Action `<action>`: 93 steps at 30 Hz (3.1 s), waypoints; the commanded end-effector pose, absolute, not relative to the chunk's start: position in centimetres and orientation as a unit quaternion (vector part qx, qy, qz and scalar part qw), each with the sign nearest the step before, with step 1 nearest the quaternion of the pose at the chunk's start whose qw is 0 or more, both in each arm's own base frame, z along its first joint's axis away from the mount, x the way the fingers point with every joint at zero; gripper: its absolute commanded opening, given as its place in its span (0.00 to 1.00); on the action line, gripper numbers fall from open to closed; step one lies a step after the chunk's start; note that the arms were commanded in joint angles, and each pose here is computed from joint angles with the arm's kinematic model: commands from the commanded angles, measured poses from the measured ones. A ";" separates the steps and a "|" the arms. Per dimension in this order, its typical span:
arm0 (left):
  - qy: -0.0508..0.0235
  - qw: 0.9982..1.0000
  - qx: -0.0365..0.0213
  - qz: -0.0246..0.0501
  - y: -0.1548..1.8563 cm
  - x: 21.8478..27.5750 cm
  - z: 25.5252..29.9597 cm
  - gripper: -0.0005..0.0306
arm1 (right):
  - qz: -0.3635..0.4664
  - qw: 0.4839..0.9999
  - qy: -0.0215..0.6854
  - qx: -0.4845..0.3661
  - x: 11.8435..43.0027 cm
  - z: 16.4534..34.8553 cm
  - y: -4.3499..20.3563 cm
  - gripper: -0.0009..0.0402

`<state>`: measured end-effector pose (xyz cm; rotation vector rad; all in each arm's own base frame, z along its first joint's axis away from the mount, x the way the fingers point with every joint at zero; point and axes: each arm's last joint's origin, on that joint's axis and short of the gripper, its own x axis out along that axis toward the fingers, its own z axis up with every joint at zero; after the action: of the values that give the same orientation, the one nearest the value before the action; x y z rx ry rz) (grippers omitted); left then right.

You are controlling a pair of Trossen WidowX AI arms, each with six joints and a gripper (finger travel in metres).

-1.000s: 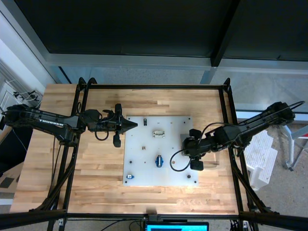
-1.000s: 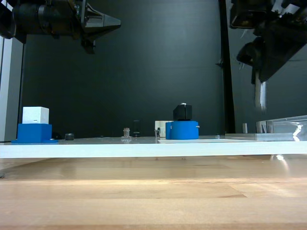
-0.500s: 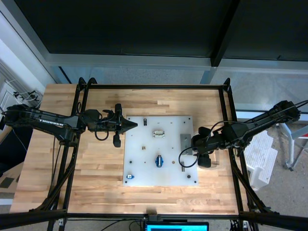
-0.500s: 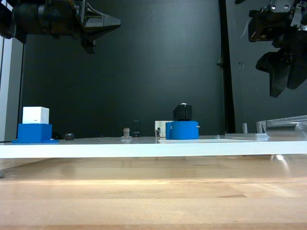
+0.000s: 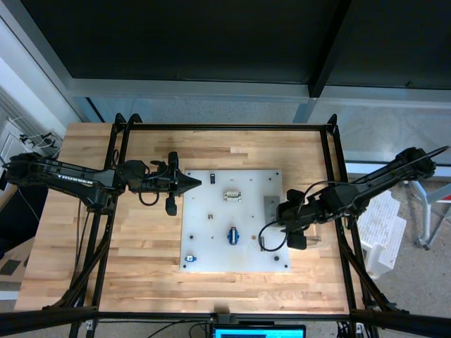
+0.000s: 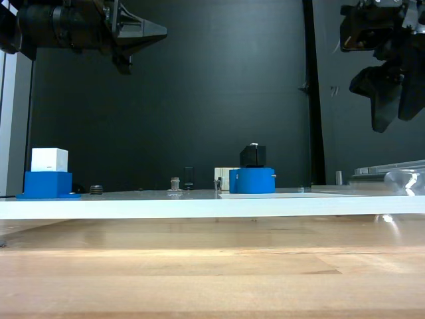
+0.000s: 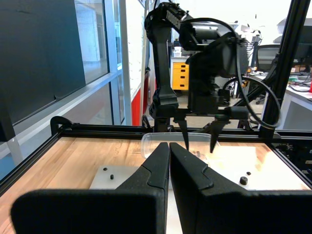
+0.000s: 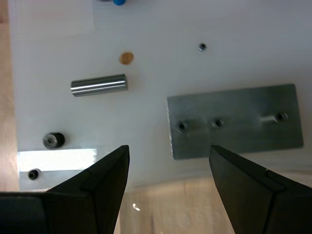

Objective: Remove the 16mm cylinder and place in the container

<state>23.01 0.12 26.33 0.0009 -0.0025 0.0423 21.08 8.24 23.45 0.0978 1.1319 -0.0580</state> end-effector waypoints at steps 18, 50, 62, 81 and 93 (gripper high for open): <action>-0.001 1.000 0.000 0.021 0.12 23.02 26.34 0.02 | -0.140 0.809 0.533 0.203 31.6 24.3 13.0 0.58; -0.001 1.000 0.000 0.021 0.12 23.02 26.34 0.02 | -0.277 0.720 0.558 0.307 37.8 21.0 15.7 0.58; -0.001 1.000 0.000 0.021 0.13 23.02 26.34 0.02 | -0.218 0.748 0.588 0.218 38.2 20.2 15.4 0.81; -0.001 1.000 0.000 0.021 0.12 23.02 26.34 0.02 | -0.203 0.744 0.605 0.197 38.3 17.8 14.3 0.92; -0.001 1.000 0.000 0.021 0.13 23.02 26.34 0.02 | -0.179 0.748 0.610 0.189 38.4 17.6 14.3 0.75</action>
<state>23.01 0.12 26.33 0.0009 -0.0025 0.0423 38.29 14.22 17.59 0.4096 1.3402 -0.4102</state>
